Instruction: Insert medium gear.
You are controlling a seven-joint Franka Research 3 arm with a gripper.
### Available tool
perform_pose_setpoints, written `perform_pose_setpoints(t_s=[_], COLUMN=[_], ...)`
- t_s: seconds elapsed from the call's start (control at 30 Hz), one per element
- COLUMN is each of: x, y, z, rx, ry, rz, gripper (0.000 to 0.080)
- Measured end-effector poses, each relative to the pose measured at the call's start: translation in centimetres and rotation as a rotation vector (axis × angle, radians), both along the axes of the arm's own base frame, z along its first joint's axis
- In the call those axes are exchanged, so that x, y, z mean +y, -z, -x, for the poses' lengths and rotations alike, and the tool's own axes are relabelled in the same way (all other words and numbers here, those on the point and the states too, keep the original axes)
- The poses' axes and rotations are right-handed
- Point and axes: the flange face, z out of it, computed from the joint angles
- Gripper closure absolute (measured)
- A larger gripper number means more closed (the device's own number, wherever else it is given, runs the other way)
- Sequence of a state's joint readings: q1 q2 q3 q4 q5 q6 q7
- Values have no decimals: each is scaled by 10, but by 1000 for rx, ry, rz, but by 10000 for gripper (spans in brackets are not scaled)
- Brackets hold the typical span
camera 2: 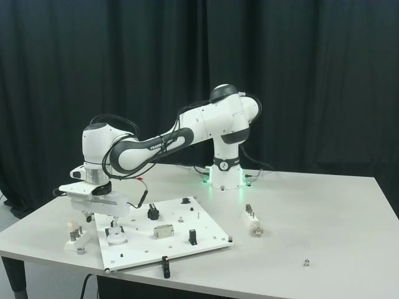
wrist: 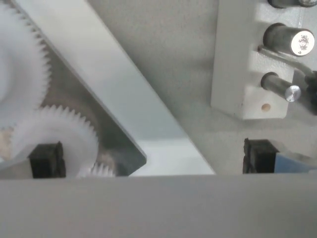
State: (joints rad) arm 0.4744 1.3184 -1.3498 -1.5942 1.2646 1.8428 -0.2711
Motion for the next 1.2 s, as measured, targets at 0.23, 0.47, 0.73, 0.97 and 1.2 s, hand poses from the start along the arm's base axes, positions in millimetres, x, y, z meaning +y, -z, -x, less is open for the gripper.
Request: perform_pose_setpoints(t_s=[0.23, 0.47, 0.73, 0.97, 1.2], x=[-1, -2, -2, -2, -2], y=[0, 0, 0, 1, 1], z=[0, 0, 0, -1, -1], rx=[-4, -13, -17, -18, -18], ry=[-18, -4, 4, 2, -1], rz=[-4, -9, -12, -12, -11], gripper=[3, 3, 3, 3, 3])
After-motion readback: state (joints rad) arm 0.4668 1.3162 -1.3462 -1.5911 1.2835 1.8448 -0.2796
